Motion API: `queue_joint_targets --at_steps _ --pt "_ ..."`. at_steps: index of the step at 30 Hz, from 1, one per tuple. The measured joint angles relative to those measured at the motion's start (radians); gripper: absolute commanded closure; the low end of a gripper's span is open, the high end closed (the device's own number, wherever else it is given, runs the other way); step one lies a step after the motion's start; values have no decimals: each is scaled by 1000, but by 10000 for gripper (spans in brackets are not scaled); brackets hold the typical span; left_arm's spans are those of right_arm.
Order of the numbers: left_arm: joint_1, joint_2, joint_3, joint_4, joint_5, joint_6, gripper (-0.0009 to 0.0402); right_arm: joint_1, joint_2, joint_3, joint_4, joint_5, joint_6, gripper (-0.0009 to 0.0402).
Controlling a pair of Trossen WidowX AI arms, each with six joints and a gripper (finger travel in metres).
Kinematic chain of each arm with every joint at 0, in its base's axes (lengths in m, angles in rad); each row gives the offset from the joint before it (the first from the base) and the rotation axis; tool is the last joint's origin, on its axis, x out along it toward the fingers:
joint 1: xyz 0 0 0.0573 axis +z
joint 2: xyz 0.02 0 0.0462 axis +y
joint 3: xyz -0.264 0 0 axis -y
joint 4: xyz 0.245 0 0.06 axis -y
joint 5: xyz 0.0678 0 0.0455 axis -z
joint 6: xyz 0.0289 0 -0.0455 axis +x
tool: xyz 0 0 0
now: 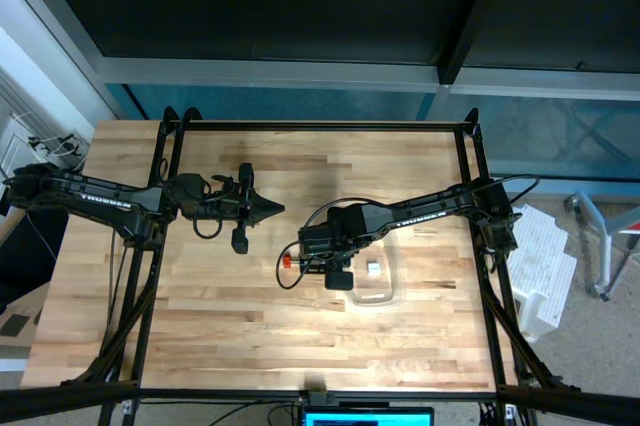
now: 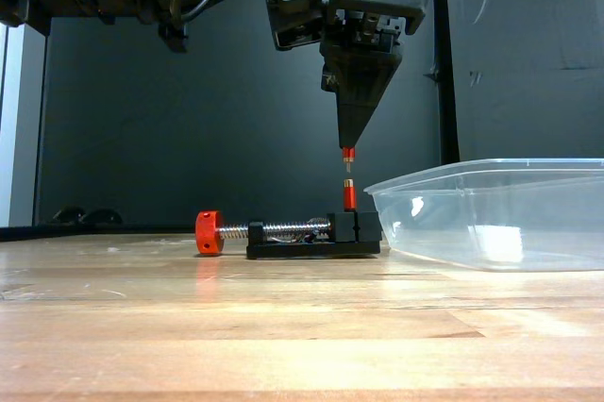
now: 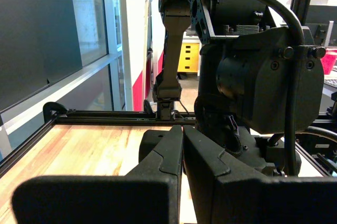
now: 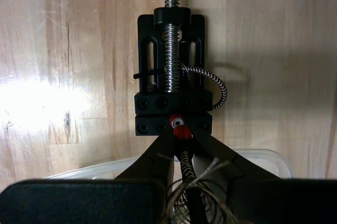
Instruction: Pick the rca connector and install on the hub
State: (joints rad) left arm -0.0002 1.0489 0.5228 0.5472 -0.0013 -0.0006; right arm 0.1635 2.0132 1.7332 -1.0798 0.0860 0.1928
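While its fingers pinch closed on the rca connector (image 2: 348, 155), the right gripper (image 2: 348, 144) hangs point-down over the hub (image 2: 316, 243), the connector's tip just above the hub's red post (image 2: 348, 196). A clear tray (image 2: 491, 196) sits just beside the hub; a braided wire (image 4: 218, 90) loops at its side. The left gripper (image 1: 272, 209), fingers pressed together and empty, hovers well apart.

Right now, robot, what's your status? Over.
Left end effector shut, parked aside. Right end effector shut on small red-tipped rca connector, directly above black rectangular hub. Clear plastic tray beside hub, not blocking.
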Motion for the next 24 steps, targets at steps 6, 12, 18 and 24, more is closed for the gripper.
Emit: queue_joint_targets --at_steps 6,12,18,24 --pt "0 0 0 0 0 0 393 1 0 -5 12 0 0 393" --pt "0 0 0 0 0 0 393 1 0 -11 15 0 0 393" --pt "0 0 0 0 0 0 393 1 0 -14 17 0 0 393" --pt "0 0 0 0 0 0 393 0 0 -17 21 0 0 393"
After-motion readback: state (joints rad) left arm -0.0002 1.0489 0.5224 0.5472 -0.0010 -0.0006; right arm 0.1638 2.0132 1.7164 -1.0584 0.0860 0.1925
